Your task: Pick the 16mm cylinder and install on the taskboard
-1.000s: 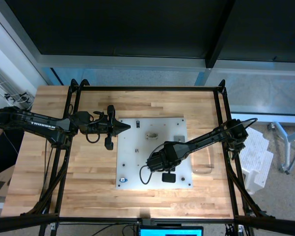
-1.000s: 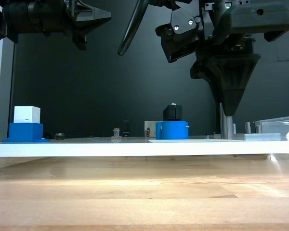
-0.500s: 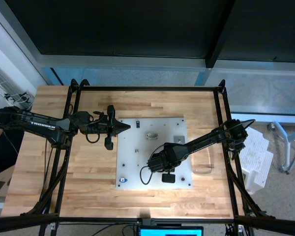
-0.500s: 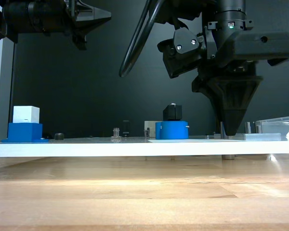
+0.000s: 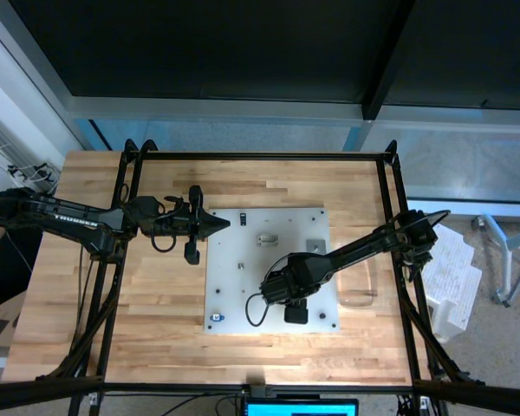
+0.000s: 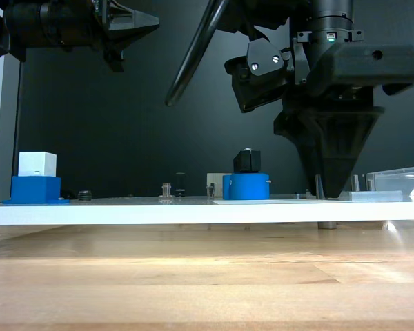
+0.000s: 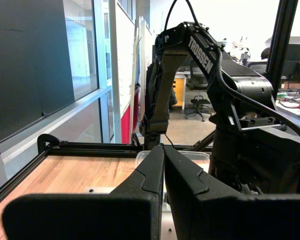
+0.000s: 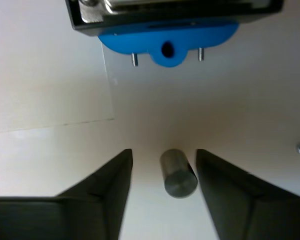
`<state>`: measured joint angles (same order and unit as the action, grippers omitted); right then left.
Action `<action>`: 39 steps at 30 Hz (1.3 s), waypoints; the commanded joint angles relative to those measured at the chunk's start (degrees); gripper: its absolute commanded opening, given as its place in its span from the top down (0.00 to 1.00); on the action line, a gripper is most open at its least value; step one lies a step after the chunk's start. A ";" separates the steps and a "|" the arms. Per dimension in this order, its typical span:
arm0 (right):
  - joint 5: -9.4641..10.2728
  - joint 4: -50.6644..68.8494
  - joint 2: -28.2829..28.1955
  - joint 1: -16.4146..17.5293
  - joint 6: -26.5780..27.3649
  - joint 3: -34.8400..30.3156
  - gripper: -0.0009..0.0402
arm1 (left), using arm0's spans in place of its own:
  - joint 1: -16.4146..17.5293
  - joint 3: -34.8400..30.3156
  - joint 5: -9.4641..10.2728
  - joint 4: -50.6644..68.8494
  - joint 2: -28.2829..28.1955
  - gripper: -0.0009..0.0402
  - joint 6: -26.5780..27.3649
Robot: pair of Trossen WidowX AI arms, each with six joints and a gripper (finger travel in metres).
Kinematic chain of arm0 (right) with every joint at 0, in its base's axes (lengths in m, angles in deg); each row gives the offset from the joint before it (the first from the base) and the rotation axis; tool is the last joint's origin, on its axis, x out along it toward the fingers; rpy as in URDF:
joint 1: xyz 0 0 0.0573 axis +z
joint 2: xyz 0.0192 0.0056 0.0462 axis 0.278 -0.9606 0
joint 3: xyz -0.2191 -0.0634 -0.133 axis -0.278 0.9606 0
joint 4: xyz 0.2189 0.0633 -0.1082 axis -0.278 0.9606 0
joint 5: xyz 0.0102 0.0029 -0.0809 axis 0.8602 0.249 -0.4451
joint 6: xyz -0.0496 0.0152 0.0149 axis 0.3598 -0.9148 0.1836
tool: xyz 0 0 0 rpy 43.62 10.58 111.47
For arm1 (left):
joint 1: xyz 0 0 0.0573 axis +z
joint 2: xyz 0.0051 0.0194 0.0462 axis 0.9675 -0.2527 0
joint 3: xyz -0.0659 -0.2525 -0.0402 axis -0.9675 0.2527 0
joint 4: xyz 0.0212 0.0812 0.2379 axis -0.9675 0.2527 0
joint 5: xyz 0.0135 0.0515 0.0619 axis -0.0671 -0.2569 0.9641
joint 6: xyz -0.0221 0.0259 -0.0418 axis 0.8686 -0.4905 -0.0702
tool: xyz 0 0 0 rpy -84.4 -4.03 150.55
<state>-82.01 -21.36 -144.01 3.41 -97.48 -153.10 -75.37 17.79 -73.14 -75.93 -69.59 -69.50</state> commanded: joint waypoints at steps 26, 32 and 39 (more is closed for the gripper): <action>-5.11 -19.82 30.71 -7.17 15.93 16.20 0.23 | 0.02 0.00 0.00 -0.02 -0.02 0.98 0.00; -3.58 -34.71 36.68 -11.52 22.38 24.20 0.32 | 0.02 0.00 0.00 0.00 -0.02 0.98 0.00; 0.90 -51.71 42.80 -15.82 25.11 31.93 0.46 | 0.02 0.00 0.00 -0.02 -0.02 0.98 -0.02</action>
